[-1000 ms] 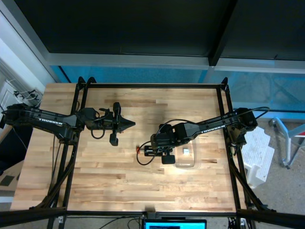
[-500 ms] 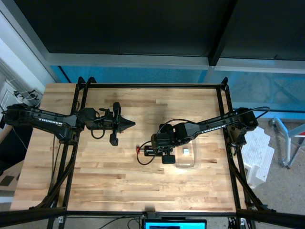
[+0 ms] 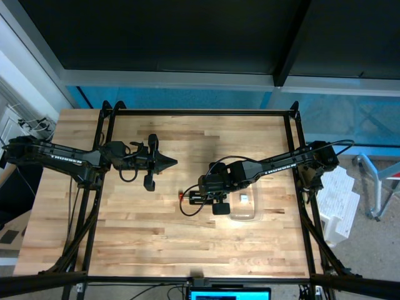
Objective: Pick the usb-c connector and install on the hub
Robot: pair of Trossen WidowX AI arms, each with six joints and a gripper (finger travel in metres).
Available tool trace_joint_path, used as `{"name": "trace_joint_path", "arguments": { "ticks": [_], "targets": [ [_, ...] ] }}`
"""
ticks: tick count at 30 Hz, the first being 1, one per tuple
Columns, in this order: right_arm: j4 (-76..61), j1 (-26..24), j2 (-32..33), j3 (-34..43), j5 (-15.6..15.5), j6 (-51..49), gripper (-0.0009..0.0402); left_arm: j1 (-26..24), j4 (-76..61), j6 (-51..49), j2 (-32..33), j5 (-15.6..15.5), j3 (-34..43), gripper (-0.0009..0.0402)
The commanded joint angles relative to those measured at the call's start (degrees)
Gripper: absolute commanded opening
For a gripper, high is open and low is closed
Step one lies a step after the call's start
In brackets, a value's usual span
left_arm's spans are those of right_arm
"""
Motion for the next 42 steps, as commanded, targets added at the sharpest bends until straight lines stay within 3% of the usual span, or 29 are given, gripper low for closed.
{"name": "trace_joint_path", "arguments": {
  "ticks": [1,42],
  "targets": [
    [0.0,0.0,0.2,-0.2,0.0,0.1,0.0004,0.0,0.0,0.0,0.0,0.0,0.0,0.0],
    [-2.5,0.0,-0.6,4.3,-0.1,0.3,0.0004,0.0,0.0,0.0,0.0,0.0,0.0,0.0]
  ]
}}
